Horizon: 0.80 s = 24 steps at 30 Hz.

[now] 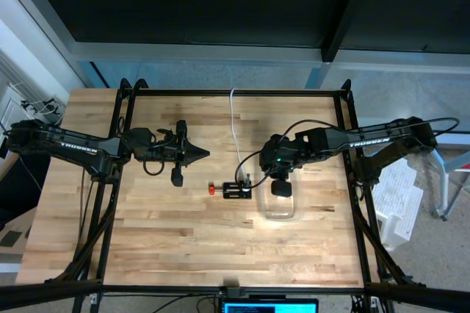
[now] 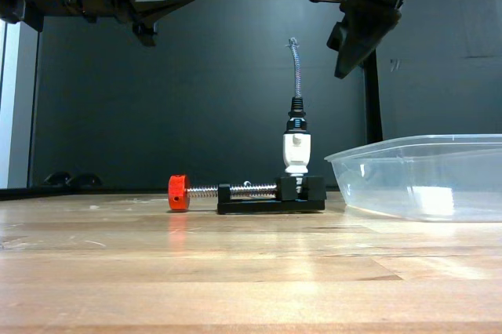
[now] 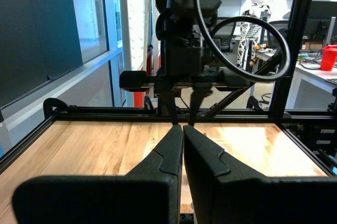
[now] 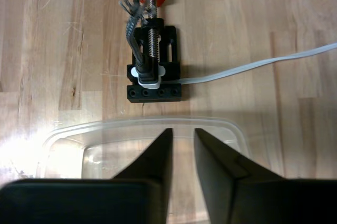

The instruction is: Remove the power plug from the receptacle and place in the container

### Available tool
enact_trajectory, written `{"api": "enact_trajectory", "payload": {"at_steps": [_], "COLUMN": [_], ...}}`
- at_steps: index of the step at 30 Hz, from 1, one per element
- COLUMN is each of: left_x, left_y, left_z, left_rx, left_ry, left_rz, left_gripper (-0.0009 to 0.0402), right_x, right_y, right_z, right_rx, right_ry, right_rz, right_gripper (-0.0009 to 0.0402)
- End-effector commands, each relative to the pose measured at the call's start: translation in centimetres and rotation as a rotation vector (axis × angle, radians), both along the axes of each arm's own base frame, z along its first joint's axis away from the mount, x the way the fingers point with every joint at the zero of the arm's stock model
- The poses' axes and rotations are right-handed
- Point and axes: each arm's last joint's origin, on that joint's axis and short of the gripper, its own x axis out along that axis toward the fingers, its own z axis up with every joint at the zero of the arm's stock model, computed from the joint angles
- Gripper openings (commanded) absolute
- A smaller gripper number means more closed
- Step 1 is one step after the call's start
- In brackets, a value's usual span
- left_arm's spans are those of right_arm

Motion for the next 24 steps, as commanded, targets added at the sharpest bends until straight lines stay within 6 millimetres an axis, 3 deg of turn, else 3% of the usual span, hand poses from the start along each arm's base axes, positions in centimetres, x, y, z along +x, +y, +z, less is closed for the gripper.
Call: {"api": "enact_trajectory", "payload": {"at_steps": [1,6,11,24], "left_x": [0.0,0.0,0.0,0.0], "left_y": [0.0,0.0,0.0,0.0], "left_z": [0.0,0.0,0.0,0.0], "left_rx": [0.000,0.000,0.000,0.000], "left_ry": [0.000,0.000,0.000,0.000], "left_rz": [0.000,0.000,0.000,0.000], "left_gripper": [0.0000,0.0000,0.0000,0.0000], "right_x": [0.9,2.5,4.0,6.4], "right_y": [0.4,1.2,2.0,3.0], "right_z": [0.1,-0.4,-1.3,-3.3], "right_rx": [0.010,0.020,0.001,-0.032], "right_ry": [0.006,0.025,0.060,0.109], "right_rz": [-0.005,-0.024,-0.017,-0.008], "right_gripper": [0.0133,0.0208,0.0251,0.0259]}}
